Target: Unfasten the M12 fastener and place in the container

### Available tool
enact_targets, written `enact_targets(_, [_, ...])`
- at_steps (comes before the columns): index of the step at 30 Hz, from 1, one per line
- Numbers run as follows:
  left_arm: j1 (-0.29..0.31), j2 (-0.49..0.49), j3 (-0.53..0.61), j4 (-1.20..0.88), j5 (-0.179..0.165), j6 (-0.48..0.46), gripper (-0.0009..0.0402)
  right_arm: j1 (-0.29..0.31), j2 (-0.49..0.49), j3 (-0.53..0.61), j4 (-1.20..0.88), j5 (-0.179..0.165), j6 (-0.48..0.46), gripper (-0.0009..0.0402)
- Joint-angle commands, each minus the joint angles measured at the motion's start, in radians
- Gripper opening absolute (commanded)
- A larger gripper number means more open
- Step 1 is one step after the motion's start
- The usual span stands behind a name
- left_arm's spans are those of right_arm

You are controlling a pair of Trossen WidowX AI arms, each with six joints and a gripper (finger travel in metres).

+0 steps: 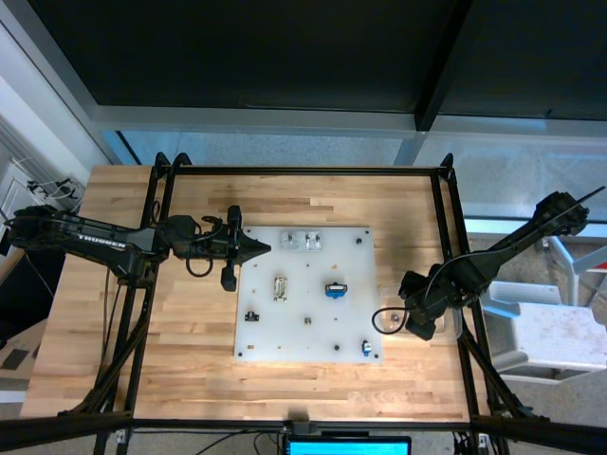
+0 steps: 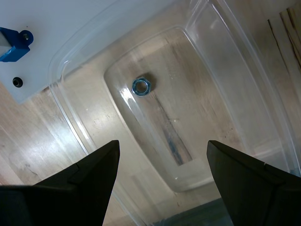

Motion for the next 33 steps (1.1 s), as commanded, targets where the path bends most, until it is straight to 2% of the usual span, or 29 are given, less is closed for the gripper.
enact_targets(1, [0.000,0.000,0.000,0.000,0.000,0.000,0.0000,0.000,0.000,0.000,0.002,0.001,0.000,0.0258])
enact_targets(33, [0.000,0.000,0.000,0.000,0.000,0.000,0.0000,0.000,0.000,0.000,0.031,0.001,0.000,0.0255])
